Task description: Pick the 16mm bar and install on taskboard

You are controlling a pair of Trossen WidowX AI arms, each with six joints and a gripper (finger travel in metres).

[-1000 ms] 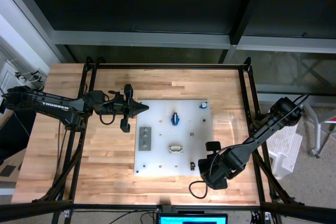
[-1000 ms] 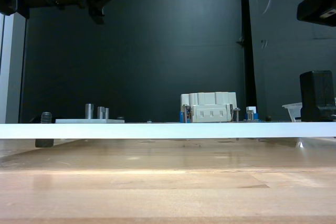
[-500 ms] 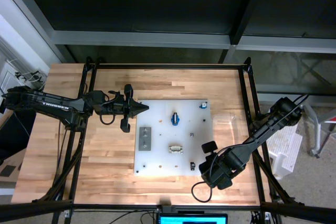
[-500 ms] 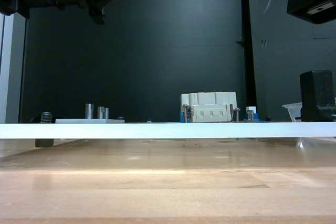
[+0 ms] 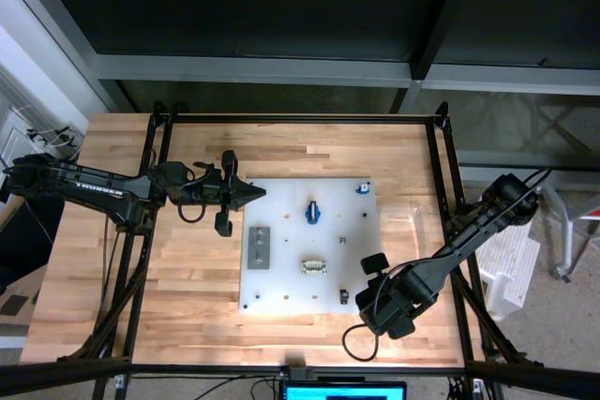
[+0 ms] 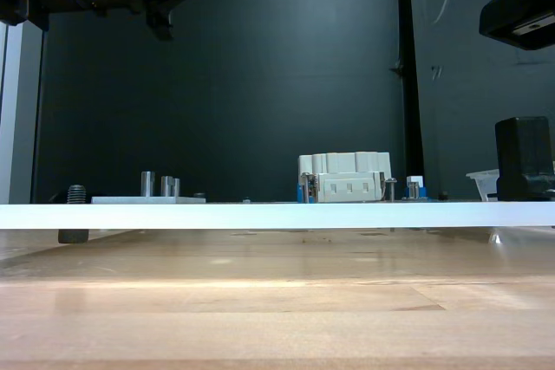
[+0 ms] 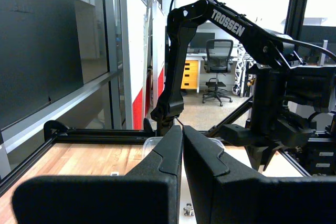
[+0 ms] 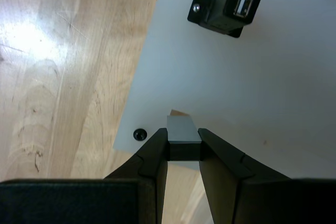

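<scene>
Two black fingers (image 8: 157,156) of the right gripper (image 8: 184,136) are clamped on one short grey block, the 16mm bar (image 8: 182,127), which sticks out past the fingertips. The bar is held, not seated. It hangs over the near right corner of the white taskboard (image 8: 252,87), beside one small dark screw hole (image 8: 139,135). One black USB socket block (image 8: 226,6) sits further in on the board. Whether the bar touches the board cannot be told. In the high view the right arm reaches in from the table's right edge to that corner.

The left gripper (image 5: 246,194) hovers high at the board's far left edge, its two fingers (image 7: 163,156) pressed together with nothing between them.

On the board sit one grey plate (image 5: 258,248) carrying three upright metal pegs (image 6: 148,183), one beige connector (image 5: 314,267) and two blue parts (image 5: 312,212). One wooden table (image 5: 187,278) lies beneath.
</scene>
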